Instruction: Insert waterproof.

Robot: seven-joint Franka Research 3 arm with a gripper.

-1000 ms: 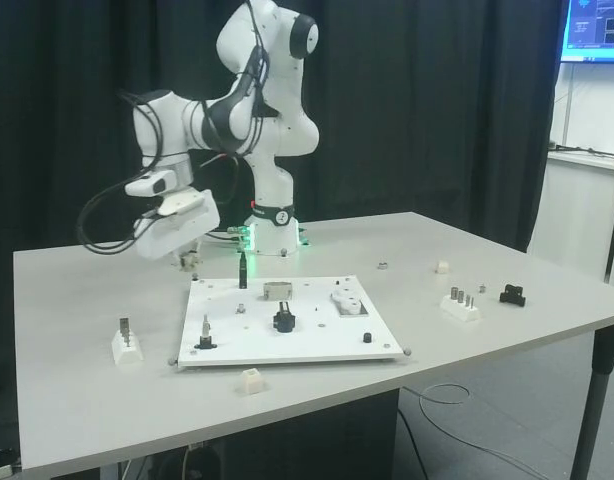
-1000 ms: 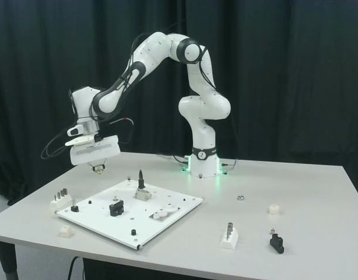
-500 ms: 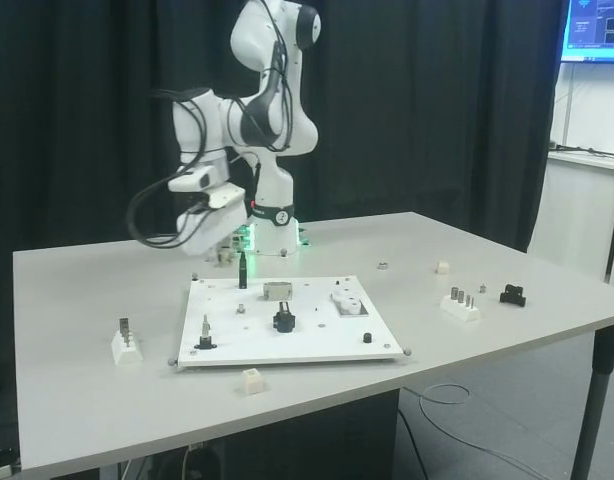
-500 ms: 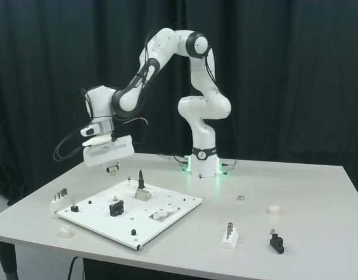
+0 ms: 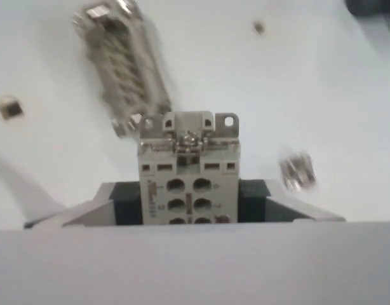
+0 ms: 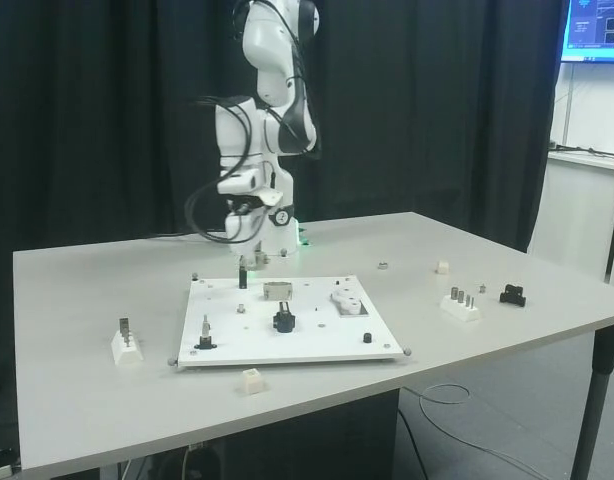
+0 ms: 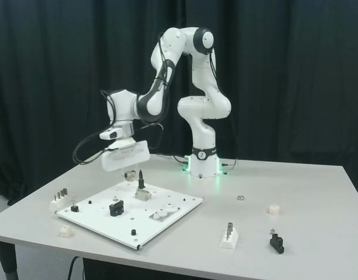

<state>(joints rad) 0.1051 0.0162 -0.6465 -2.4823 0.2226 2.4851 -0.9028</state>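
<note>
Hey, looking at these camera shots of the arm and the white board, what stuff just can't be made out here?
- Wrist view: the gripper fingertips are cut off behind the camera housing; the held connector shows only partly.
- Wrist view: the socket on the white board is blurred.
- Room views: the gripper is too small to judge; the small parts on the table too.

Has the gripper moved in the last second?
Yes. The gripper has swung from beyond the white board's edge farthest from the screen, to over its back edge near the arm's base.
</note>
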